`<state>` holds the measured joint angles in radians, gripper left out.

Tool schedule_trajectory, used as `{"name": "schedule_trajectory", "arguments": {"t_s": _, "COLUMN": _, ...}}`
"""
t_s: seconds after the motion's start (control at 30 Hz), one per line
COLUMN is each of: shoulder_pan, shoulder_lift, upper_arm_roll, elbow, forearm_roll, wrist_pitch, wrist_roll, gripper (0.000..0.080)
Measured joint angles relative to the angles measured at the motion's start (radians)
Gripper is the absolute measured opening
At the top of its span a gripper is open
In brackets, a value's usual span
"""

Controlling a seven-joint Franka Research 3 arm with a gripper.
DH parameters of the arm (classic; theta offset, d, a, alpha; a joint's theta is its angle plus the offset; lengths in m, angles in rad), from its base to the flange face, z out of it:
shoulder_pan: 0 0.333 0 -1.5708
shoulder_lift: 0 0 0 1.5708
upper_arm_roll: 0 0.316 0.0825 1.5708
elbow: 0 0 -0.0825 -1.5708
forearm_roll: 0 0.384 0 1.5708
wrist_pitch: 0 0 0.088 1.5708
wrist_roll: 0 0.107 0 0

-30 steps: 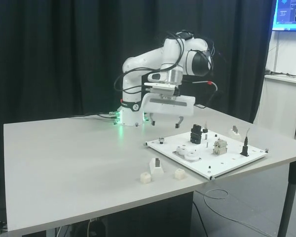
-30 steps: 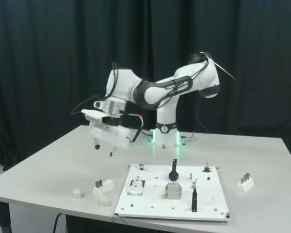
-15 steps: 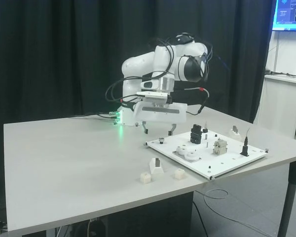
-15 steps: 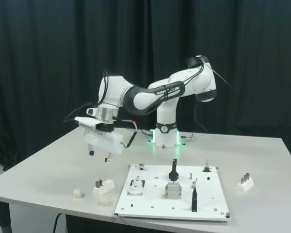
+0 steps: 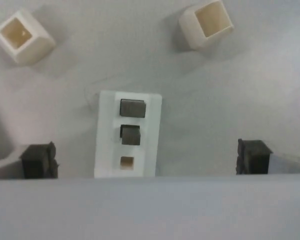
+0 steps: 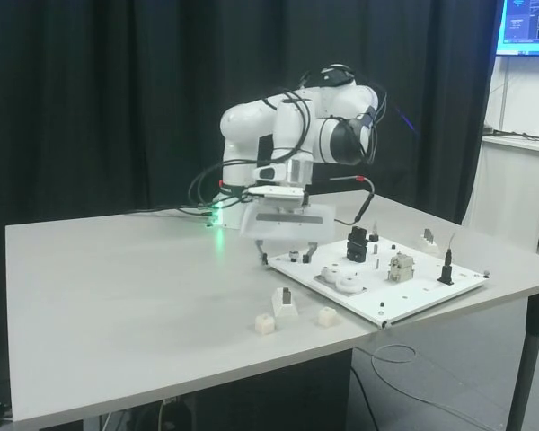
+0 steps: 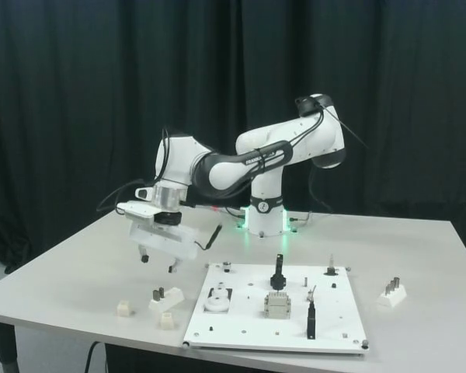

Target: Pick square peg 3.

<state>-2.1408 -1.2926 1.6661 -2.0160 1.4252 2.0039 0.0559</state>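
Observation:
A small white peg holder (image 5: 106,150) lies on the grey table near its front edge. It carries two dark square pegs (image 5: 132,108) side by side, and a third slot (image 5: 126,162) is empty. My gripper (image 5: 145,158) hangs open above the holder, with one black fingertip (image 5: 38,160) on each side and nothing between them. In the room views the gripper (image 6: 286,254) (image 7: 157,263) is a short way above the holder (image 6: 284,305) (image 7: 165,298) and does not touch it.
Two hollow white cubes (image 5: 24,36) (image 5: 206,22) sit on the table close to the holder. The white assembly board (image 7: 276,307) with several fixtures lies beside it. A second small peg holder (image 7: 392,292) stands beyond the board's other side.
The arm has swung away from above the board's back corner and come down toward the peg holder. The gripper stays open.

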Motion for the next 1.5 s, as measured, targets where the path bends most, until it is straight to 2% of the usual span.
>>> {"name": "schedule_trajectory", "arguments": {"t_s": 0.57, "shoulder_pan": -0.013, "shoulder_lift": -0.015, "upper_arm_roll": 0.053, "elbow": 0.0, "forearm_roll": 0.045, "wrist_pitch": 0.045, "wrist_roll": 0.0, "gripper": 0.08}}
{"name": "schedule_trajectory", "arguments": {"t_s": 1.13, "shoulder_pan": -0.02, "shoulder_lift": -0.028, "upper_arm_roll": 0.109, "elbow": 0.0, "forearm_roll": 0.113, "wrist_pitch": 0.099, "wrist_roll": 0.0, "gripper": 0.08}}
{"name": "schedule_trajectory", "arguments": {"t_s": 1.5, "shoulder_pan": -0.023, "shoulder_lift": -0.033, "upper_arm_roll": 0.131, "elbow": 0.0, "forearm_roll": 0.138, "wrist_pitch": 0.125, "wrist_roll": -0.011, "gripper": 0.08}}
